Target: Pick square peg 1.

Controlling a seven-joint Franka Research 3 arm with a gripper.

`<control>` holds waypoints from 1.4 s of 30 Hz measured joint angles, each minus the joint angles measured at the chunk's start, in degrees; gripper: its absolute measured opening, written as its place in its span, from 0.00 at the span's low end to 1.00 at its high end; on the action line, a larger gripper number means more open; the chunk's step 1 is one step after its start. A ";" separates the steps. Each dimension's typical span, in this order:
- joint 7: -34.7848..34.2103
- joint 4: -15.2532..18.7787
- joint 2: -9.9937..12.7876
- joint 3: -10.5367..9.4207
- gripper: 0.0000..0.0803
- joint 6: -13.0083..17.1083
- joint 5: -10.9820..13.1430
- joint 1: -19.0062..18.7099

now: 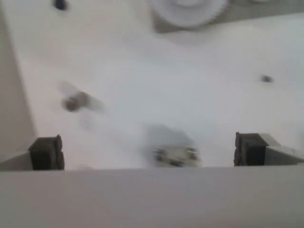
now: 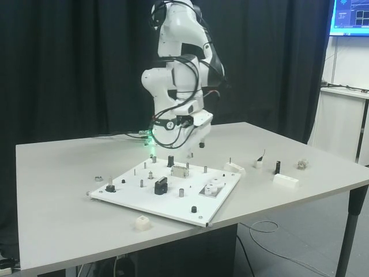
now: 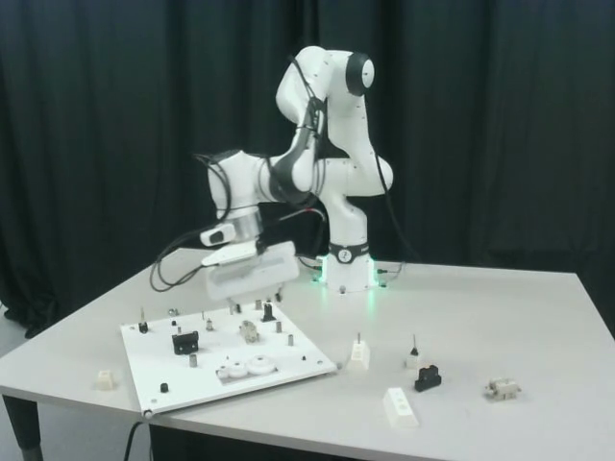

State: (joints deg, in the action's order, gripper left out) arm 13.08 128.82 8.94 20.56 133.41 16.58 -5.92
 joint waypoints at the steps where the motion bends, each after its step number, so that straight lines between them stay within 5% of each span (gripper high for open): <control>1: -1.32 0.58 -0.38 0.00 1.00 0.05 -0.25 -0.68; 12: -17.33 6.14 -3.34 -0.08 1.00 2.78 -3.02 -8.56; 26: -39.19 10.23 -3.81 -0.17 1.00 6.90 -7.88 -16.91; 42: -54.27 12.69 -2.63 -0.93 1.00 8.77 -8.19 -23.14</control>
State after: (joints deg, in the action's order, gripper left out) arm -41.20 141.51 6.31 19.63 142.18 8.39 -29.06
